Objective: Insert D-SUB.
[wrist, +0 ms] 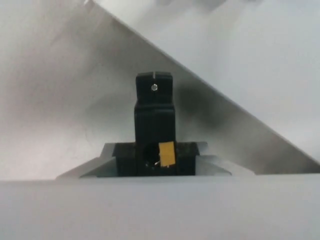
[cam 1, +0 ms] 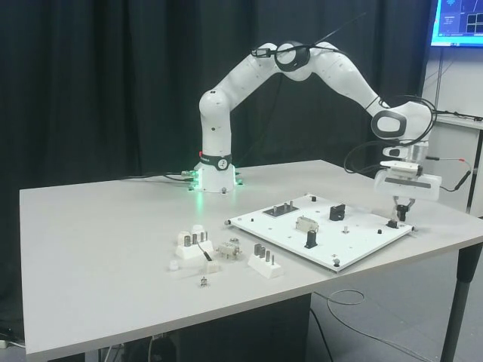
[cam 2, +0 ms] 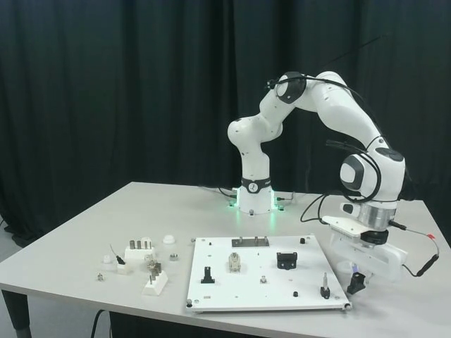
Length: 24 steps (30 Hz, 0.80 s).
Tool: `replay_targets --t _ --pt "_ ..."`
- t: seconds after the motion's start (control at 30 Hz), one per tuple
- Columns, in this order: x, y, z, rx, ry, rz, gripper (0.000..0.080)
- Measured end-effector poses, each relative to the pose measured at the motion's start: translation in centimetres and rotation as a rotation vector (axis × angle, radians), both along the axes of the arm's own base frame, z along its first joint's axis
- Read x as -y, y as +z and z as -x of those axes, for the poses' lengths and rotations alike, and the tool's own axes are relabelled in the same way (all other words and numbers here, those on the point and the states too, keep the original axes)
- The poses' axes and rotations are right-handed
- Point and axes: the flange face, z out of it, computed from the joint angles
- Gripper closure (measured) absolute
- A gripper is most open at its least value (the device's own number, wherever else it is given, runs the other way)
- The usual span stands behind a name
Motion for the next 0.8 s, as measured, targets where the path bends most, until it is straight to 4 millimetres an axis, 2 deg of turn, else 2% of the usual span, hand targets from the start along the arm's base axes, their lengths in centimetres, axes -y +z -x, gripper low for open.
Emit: replay_targets --t 0.5,0.8 --pt "0.4 0.0 -0.2 0.0 -0.011 0.0 0.0647" --pt "1.0 1.0 -0.4 -0.018 -0.028 0.007 0.0647"
